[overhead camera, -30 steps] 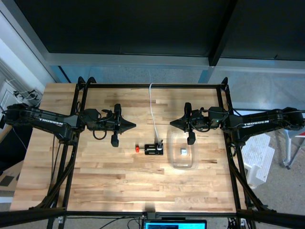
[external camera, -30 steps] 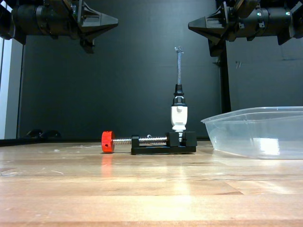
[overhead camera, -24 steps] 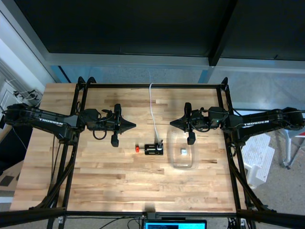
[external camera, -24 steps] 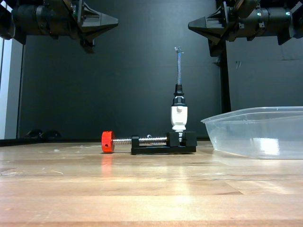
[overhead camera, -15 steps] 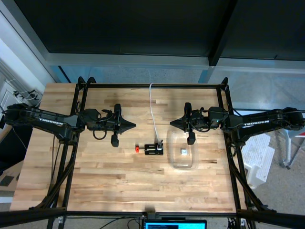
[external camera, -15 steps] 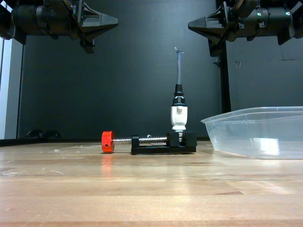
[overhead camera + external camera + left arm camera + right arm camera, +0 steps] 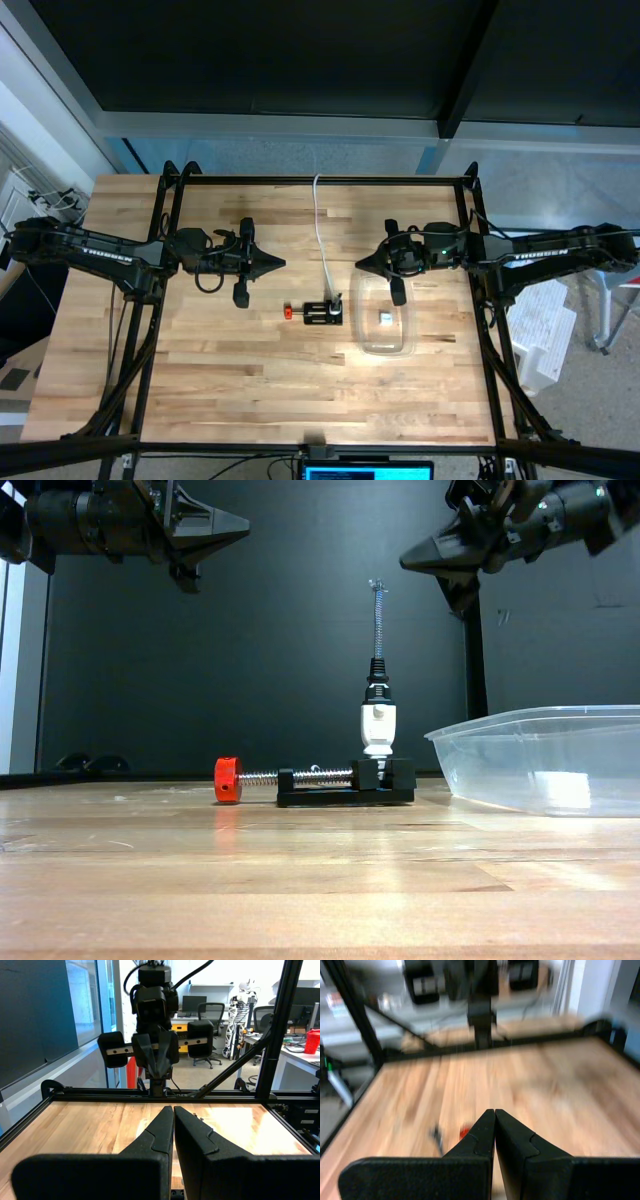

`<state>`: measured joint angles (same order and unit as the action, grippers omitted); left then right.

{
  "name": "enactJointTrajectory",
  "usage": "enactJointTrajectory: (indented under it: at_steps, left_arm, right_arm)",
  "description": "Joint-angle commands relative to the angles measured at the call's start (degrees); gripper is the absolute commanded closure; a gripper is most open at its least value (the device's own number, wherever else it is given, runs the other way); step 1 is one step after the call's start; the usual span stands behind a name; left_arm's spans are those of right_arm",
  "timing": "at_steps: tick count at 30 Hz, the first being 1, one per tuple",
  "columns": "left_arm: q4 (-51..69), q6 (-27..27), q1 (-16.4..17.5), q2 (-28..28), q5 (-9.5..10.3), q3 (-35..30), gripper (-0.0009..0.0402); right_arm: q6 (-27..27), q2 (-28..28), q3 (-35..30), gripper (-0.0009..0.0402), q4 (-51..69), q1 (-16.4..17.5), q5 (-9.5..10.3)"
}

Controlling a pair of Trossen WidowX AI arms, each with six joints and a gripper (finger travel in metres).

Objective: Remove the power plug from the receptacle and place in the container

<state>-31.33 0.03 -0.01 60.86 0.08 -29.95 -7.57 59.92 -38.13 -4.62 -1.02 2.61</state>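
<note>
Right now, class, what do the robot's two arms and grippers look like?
The left arm and right arm are black, with white TROSSEN lettering and looped black cables near the wrists. The left gripper, left of the receptacle, and the right gripper, right of it, have wedge-shaped fingers tapering to points.

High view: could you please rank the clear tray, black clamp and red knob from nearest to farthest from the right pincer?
From the right pincer, hanging right of centre:
1. clear tray, on the right, its far-left corner closest.
2. black clamp, left of the tray.
3. red knob, at the clamp's left end.
The left pincer hangs opposite, up left of the knob.
</note>
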Motion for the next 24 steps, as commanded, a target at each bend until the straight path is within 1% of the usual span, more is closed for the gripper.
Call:
enactJointTrajectory:
  at_steps: [1, 3, 4, 6, 8, 11, 12, 16, 18, 19, 21, 23, 24]
  left_arm:
    - [-0.02, -0.02, 0.00, 0.00, -0.02, 0.00, 0.0393]
    - [-0.02, -0.02, 0.00, 0.00, -0.04, 0.00, 0.0393]
    - [-0.02, -0.02, 0.02, 0.00, -0.04, 0.00, 0.0393]
    - [-0.04, -0.02, 0.00, 0.00, -0.04, 0.00, 0.0393]
    - [-0.02, -0.02, 0.02, 0.00, -0.02, 0.00, 0.0393]
    - [-0.02, -0.04, 0.02, 0.00, -0.04, 0.00, 0.0393]
    - [-0.02, -0.02, 0.00, 0.00, -0.04, 0.00, 0.0393]
    - [-0.02, -0.02, 0.00, 0.00, -0.04, 0.00, 0.0393]
    - [-0.02, -0.02, 0.00, 0.00, -0.04, 0.00, 0.0393]
    - [-0.02, -0.02, 0.02, 0.00, -0.04, 0.00, 0.0393]
    - [-0.02, -0.02, 0.00, 0.00, -0.02, 0.00, 0.0393]
    - [-0.02, -0.02, 0.00, 0.00, -0.04, 0.00, 0.0393]
    - [-0.02, -0.02, 0.02, 0.00, -0.04, 0.00, 0.0393]
  right_arm:
    - [-0.20, 1.40, -5.60, 0.0393, 13.03, 1.01, -0.11]
    - [-0.79, 3.06, -9.01, 0.0393, 20.06, 1.88, -0.42]
    - [-0.92, 4.02, -10.54, 0.0393, 23.04, 2.38, -0.90]
    - [-0.96, 6.16, -13.27, 0.0393, 28.02, 3.76, -2.32]
    - [-0.98, 8.09, -15.80, 0.0393, 32.26, 5.29, -4.24]
    - [-1.64, 11.32, -19.19, 0.0393, 36.74, 7.45, -6.01]
    - [-2.27, 12.31, -20.24, 0.0393, 38.01, 8.00, -6.29]
    - [-4.22, 16.26, -24.11, 0.0393, 41.90, 9.22, -6.32]
    - [-4.59, 18.56, -26.18, 0.0391, 43.98, 9.60, -7.28]
    - [-4.57, 19.50, -27.19, 0.0388, 45.05, 9.79, -7.72]
    - [-4.57, 21.53, -29.05, 0.0374, 46.27, 10.01, -7.82]
    - [-4.57, 23.45, -30.80, 0.0349, 47.06, 10.25, -8.24]
    - [-4.57, 24.20, -31.54, 0.0333, 47.41, 10.34, -9.01]
